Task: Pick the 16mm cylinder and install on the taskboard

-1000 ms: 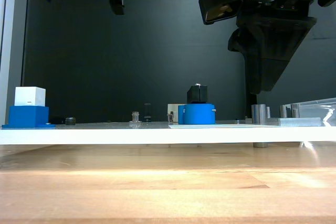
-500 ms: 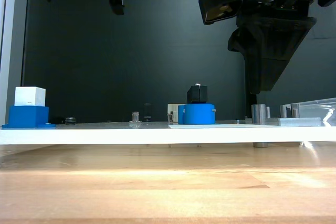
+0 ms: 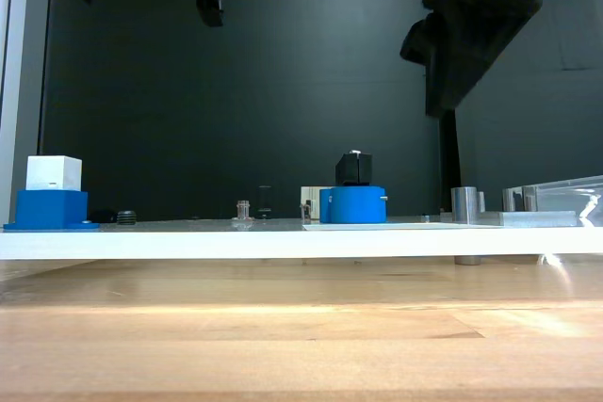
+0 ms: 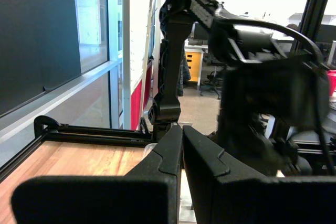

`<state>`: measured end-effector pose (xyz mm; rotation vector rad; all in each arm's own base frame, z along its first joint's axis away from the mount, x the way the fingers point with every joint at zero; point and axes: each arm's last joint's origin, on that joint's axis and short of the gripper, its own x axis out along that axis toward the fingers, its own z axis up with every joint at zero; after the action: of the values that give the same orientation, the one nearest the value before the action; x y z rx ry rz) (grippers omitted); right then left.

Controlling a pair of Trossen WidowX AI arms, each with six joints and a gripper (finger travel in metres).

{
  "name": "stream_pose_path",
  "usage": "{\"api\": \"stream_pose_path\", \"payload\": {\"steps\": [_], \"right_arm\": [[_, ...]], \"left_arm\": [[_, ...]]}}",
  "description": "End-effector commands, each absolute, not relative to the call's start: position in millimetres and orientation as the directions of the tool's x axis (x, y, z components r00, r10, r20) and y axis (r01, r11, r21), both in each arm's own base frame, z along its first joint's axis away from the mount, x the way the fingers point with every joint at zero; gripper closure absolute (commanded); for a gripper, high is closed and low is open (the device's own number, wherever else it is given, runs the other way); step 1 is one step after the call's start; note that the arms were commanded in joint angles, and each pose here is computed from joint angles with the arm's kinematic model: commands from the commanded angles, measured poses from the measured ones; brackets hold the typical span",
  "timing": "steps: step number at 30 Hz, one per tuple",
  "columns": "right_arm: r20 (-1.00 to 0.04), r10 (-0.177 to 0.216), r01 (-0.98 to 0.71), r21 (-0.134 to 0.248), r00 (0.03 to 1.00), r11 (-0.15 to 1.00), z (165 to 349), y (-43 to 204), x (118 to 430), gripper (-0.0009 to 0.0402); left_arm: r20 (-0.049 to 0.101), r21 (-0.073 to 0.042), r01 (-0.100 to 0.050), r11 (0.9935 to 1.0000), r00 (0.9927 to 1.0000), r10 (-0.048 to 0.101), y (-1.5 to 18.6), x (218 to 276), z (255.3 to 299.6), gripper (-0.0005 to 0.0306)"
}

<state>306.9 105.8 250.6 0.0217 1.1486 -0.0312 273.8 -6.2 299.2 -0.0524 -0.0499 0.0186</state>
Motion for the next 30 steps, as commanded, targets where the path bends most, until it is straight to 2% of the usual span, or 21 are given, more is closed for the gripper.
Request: {"api": "stream_pose_path", "payload": {"steps": [1,4,7,9,10,13,18,23,28,30], "right_arm": [[-0.855,-0.031,0.072,0.007,0.517,0.997,263.3,92.1,292.8,0.0298],[-0.758,-0.053,0.091,0.008,0.650,0.996,280.6,80.7,280.3,0.0327],[-0.636,-0.035,0.081,0.043,0.771,0.996,295.2,68.3,269.6,0.0359],[-0.562,-0.040,0.080,0.048,0.826,0.996,301.5,59.6,263.5,0.0383],[-0.531,-0.043,0.078,0.044,0.846,0.996,304.6,55.8,259.9,0.0395],[-0.438,-0.050,0.064,0.016,0.898,0.998,310.8,47.6,249.8,0.0388],[-0.262,-0.071,0.073,-0.002,0.962,0.997,318.6,31.9,237.8,0.0392],[-0.110,0.017,-0.013,0.039,0.994,0.999,319.3,13.7,230.0,0.0394],[-0.024,0.015,-0.014,0.045,1.000,0.999,312.8,1.7,223.6,0.0393],[-0.004,0.044,-0.044,0.048,0.999,0.998,309.1,0.1,220.7,0.0393]], "left_arm": [[0.049,-0.052,-0.017,0.99849,0.99862,0.019,-6.3,273.8,299.1,0.0300],[0.049,-0.052,-0.017,0.99849,0.99862,0.019,-6.3,273.8,299.1,0.0300],[0.049,-0.052,-0.017,0.99848,0.99861,0.019,-6.2,273.8,299.1,0.0300],[0.049,-0.052,-0.017,0.99848,0.99863,0.019,-6.2,273.8,299.1,0.0300],[0.049,-0.052,-0.017,0.99848,0.99861,0.019,-6.2,273.8,299.1,0.0300],[0.049,-0.052,-0.017,0.99848,0.99859,0.019,-6.2,273.8,299.2,0.0300],[0.049,-0.052,-0.017,0.99848,0.99861,0.019,-6.2,273.8,299.1,0.0300],[0.049,-0.052,-0.017,0.99848,0.99861,0.019,-6.2,273.8,299.1,0.0300],[0.049,-0.052,-0.017,0.99849,0.99860,0.019,-6.3,273.8,299.2,0.0300],[0.049,-0.052,-0.017,0.99848,0.99861,0.019,-6.2,273.8,299.1,0.0300]]}}
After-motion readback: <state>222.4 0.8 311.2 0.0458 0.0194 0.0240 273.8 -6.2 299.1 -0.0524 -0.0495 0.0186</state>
